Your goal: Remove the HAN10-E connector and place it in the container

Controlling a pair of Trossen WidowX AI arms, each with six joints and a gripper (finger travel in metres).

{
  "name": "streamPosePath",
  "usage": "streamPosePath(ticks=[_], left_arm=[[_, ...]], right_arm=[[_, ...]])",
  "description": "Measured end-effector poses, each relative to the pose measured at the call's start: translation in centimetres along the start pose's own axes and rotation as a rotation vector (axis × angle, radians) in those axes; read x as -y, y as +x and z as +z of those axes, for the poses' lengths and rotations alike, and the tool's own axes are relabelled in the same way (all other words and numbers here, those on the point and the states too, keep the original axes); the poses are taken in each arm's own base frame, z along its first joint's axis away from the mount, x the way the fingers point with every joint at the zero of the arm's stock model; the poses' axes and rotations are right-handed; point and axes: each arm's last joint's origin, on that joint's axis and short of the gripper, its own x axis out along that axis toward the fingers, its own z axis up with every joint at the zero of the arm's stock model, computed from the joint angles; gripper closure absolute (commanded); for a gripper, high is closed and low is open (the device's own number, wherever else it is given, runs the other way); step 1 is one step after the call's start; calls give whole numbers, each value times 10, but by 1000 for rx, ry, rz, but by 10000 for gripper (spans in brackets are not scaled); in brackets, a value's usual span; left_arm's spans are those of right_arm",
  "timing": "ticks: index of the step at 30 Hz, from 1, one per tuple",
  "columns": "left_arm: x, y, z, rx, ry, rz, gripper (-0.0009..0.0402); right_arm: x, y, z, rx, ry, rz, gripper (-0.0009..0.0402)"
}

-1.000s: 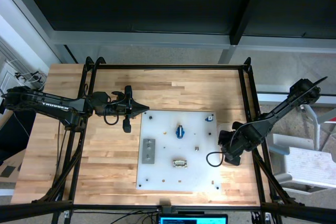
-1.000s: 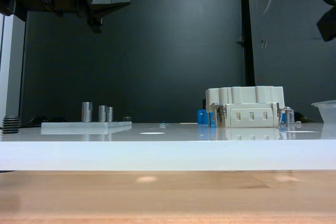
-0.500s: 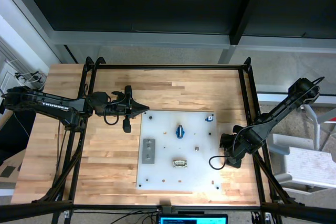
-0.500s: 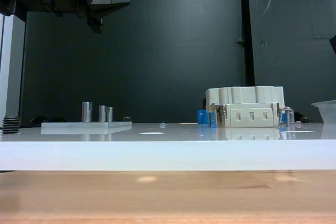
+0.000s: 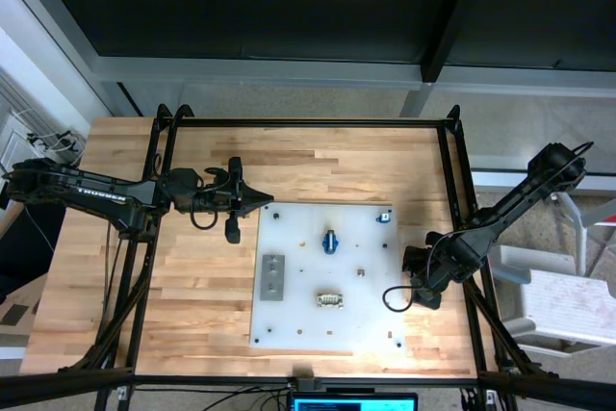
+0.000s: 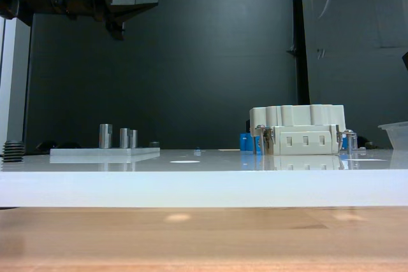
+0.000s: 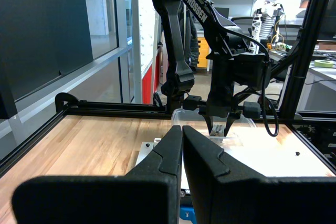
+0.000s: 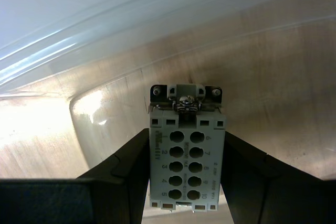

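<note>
Swung off the right edge of the task board (image 5: pixel 289 238) over the last second, the right tool (image 5: pixel 422 281) now hangs over the counter (image 5: pixel 192 286) just beside that edge, barely shifted in the last half second. From counter height it has dropped out of sight, apart from a dark sliver at the right margin.

Its fingers (image 8: pixel 126 171) clamp the HAN10-E connector (image 8: pixel 187 156) by its long sides, pin face toward the wrist camera and screw bracket pointing away. Beyond it lie the rim and floor of the clear container (image 8: pixel 79 38). The connector appears to be over the tray's inside, near a rounded corner, though how high it hangs cannot be told. A pale housing (image 5: pixel 330 300) stays bolted to the board's near half.

The left tool (image 5: pixel 258 201) is parked in the air at the board's far-left corner, its fingers pressed together and holding nothing.

Only the drop looks left to do. It would go best with the connector lowered until it sits well inside the walls and close to the floor. The fingers should then part fully, and the lift should be straight up, since a sideways pull could drag or tip so light a tray.
</note>
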Motion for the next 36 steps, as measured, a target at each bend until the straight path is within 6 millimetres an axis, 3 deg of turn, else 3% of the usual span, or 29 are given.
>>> streamPosePath(ticks=[13,18,27,36], left_arm=[[0,0,0,0,0,0,393],[0,0,0,0,0,0,393],[0,0,0,0,0,0,393],[0,0,0,0,0,0,393]], right_arm=[[0,0,0,5,-1,0,192],[-1,0,0,12,-1,1,151],[-2,-2,1,13,-1,2,134],[-5,-23,5,7,-4,-6,134]])
